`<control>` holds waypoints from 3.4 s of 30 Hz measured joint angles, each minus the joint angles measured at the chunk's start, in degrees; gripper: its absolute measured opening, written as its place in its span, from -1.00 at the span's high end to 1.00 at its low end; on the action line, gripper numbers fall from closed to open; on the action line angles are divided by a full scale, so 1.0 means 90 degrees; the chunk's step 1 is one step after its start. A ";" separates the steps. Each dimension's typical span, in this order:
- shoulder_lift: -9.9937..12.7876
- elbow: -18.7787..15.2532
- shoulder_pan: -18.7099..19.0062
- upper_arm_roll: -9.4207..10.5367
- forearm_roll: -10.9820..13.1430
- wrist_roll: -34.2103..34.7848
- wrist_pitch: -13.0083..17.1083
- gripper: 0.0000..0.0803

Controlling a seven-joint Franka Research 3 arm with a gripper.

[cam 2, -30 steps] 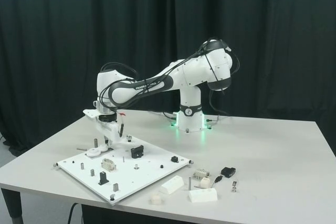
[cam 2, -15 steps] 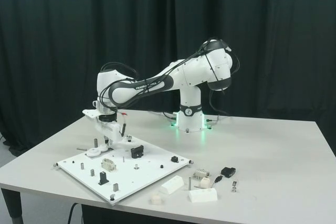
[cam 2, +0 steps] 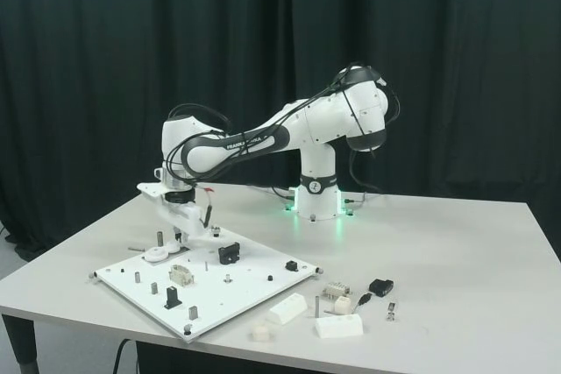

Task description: Remove small gear.

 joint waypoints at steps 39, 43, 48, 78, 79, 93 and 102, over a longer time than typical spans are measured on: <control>-0.0001 -0.0001 0.0018 -0.0022 -0.0031 0.0358 0.0000 0.65; -0.0001 -0.0002 0.0020 -0.0024 -0.0031 0.0461 0.0000 0.65; -0.0001 -0.0002 0.0027 -0.0026 -0.0039 0.0349 0.0002 0.65; -0.0001 -0.0018 0.0049 -0.0049 -0.0057 0.0503 0.0009 0.65; -0.0001 -0.0018 0.0050 -0.0050 -0.0057 0.0505 0.0009 0.65; -0.0001 -0.0017 0.0069 -0.0059 -0.0084 -0.0780 0.0022 0.65; -0.0001 -0.0022 0.0070 -0.0067 -0.0084 -0.0168 0.0025 0.65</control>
